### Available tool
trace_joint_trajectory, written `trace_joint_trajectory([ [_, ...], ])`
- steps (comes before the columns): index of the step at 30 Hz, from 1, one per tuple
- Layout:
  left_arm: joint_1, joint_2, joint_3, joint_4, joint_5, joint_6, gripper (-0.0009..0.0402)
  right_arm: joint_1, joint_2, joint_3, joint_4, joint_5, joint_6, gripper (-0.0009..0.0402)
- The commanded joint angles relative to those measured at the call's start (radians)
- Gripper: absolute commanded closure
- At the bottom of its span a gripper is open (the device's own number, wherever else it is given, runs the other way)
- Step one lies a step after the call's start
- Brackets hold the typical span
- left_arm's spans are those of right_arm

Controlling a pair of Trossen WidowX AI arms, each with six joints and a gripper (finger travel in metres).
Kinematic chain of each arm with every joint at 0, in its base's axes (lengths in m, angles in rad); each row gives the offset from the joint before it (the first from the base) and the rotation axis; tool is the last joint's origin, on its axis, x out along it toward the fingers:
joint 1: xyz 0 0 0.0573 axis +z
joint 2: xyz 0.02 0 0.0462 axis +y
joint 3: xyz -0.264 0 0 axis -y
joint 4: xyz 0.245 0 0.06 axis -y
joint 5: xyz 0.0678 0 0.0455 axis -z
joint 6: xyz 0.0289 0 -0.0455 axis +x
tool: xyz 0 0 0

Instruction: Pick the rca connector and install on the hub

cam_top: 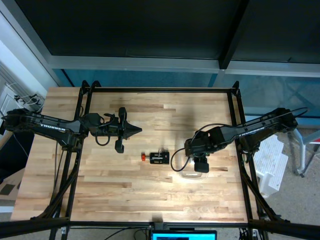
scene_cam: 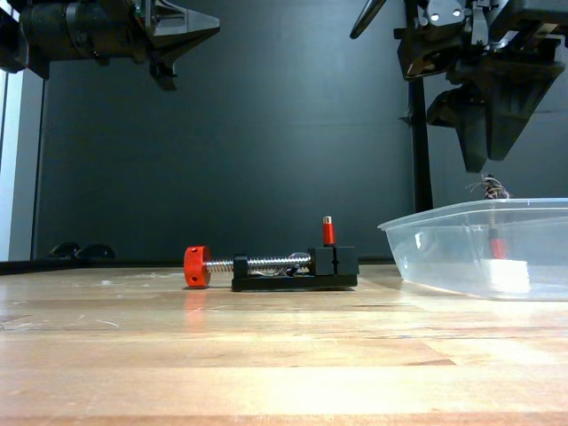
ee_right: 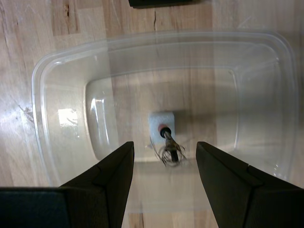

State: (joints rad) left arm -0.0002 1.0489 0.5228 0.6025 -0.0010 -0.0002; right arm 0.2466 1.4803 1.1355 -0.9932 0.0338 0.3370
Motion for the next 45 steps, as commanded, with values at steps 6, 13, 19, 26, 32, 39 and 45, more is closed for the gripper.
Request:
trace_joint_trajectory([
  [6,0.0,0.0,0.0,0.0,0.0,0.0,0.0393,0.0,0.067,0.001,0.029,0.0,-0.002,0.0212],
  [13,0.0,0.0,0.0,0.0,0.0,0.0,0.0393,0.0,0.113,0.0,0.044,0.0,-0.003,0.0212],
  [19,0.0,0.0,0.0,0.0,0.0,0.0,0.0393,0.0,0.148,0.0,0.049,0.0,-0.005,0.0212],
  [26,0.0,0.0,0.0,0.0,0.0,0.0,0.0393,-0.001,0.166,-0.004,0.062,0.0,-0.006,0.0212],
  [32,0.0,0.0,0.0,0.0,0.0,0.0,0.0393,-0.001,0.166,-0.023,0.076,0.0,-0.006,0.0212],
  [39,0.0,0.0,0.0,0.0,0.0,0.0,0.0393,-0.002,0.166,-0.053,0.103,0.0,-0.006,0.0212],
  [45,0.0,0.0,0.0,0.0,0.0,0.0,0.0393,-0.002,0.166,-0.075,0.137,0.0,-0.006,0.0212],
])
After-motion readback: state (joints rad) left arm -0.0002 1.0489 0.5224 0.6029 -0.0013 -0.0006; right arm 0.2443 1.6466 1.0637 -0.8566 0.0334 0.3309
